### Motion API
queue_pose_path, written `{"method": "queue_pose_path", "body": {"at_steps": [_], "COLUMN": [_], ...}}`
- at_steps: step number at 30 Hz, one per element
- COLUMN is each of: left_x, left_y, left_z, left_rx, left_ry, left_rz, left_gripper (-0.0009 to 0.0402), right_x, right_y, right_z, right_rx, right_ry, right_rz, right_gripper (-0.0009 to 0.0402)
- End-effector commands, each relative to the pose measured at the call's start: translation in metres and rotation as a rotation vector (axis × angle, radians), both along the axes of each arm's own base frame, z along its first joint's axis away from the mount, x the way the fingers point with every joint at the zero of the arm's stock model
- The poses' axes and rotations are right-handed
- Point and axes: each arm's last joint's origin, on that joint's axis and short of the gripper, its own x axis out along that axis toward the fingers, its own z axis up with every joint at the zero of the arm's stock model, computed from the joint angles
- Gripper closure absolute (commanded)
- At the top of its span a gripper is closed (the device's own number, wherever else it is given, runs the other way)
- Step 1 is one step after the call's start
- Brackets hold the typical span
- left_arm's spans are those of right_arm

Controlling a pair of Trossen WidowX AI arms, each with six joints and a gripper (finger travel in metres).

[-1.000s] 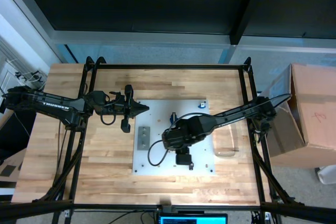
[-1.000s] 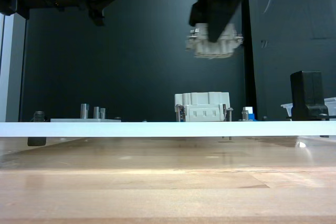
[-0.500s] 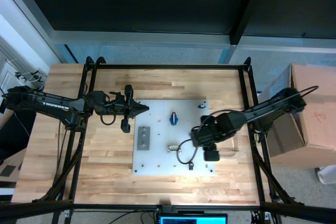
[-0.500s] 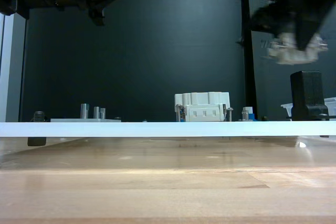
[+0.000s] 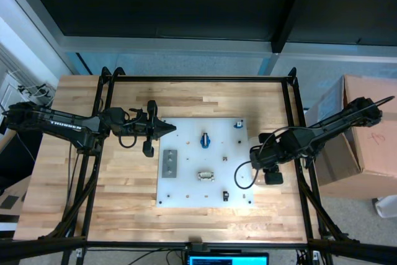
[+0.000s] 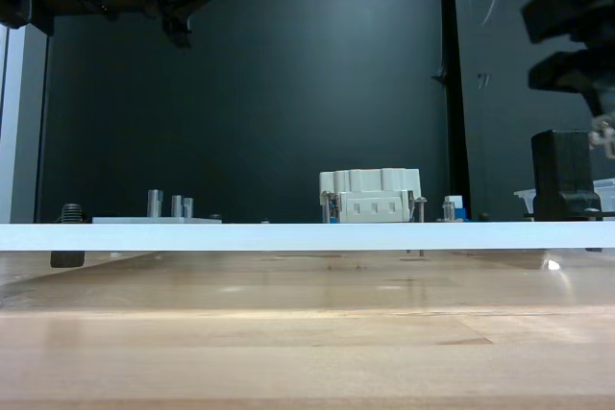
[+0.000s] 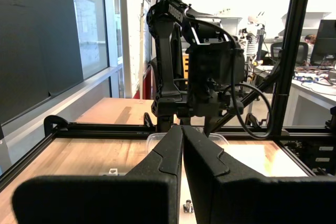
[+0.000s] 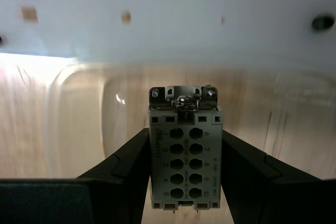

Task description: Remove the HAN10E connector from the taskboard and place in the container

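Observation:
The grey HAN10E connector (image 8: pixel 184 150) is held clear of the board, clamped between the fingers (image 8: pixel 131 158) of my right gripper (image 8: pixel 184 148). It hangs over the clear plastic container (image 8: pixel 79 124), just off the white taskboard (image 5: pixel 186 187) at its right side. In the low view only a sliver of the connector (image 6: pixel 605 136) shows under the right gripper (image 6: pixel 581 55). The connector's mating base (image 5: pixel 206 175) stays seated on the board. My left gripper (image 5: pixel 167 127) hovers high above the board's far left corner, shut with nothing in it.
A grey block with pegs (image 5: pixel 169 162), a blue part (image 5: pixel 205 139) and a black block (image 6: pixel 562 175) stand on the board. Black frame rails run around the table. A cardboard box (image 5: pixel 366 134) sits past the right edge.
My right gripper has carried the connector rightward from above the board's middle to over the container, and lower. The left arm has not moved.

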Motion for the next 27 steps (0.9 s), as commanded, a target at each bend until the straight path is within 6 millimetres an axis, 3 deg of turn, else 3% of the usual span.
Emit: {"method": "queue_pose_path", "body": {"at_steps": [1,9,16,27], "left_x": [0.0,0.0,0.0,0.0], "left_y": [0.0,0.0,0.0,0.0], "left_z": [0.0,0.0,0.0,0.0], "left_rx": [0.0,0.0,0.0,0.0], "left_ry": [0.0,0.0,0.0,0.0], "left_rz": [0.0,0.0,0.0,0.0], "left_gripper": [0.0393,0.0393,0.0393,0.0393], "right_x": [-0.008,-0.018,-0.02,-0.021], "right_y": [-0.003,-0.006,-0.007,-0.008], "right_z": [-0.012,-0.05,-0.061,-0.062], "right_rx": [0.001,0.01,0.013,0.011], "right_ry": [0.005,-0.006,-0.014,-0.01], "right_rz": [-0.014,-0.039,-0.037,-0.038], "right_gripper": [0.0377,0.0377,0.0368,0.0217]}}
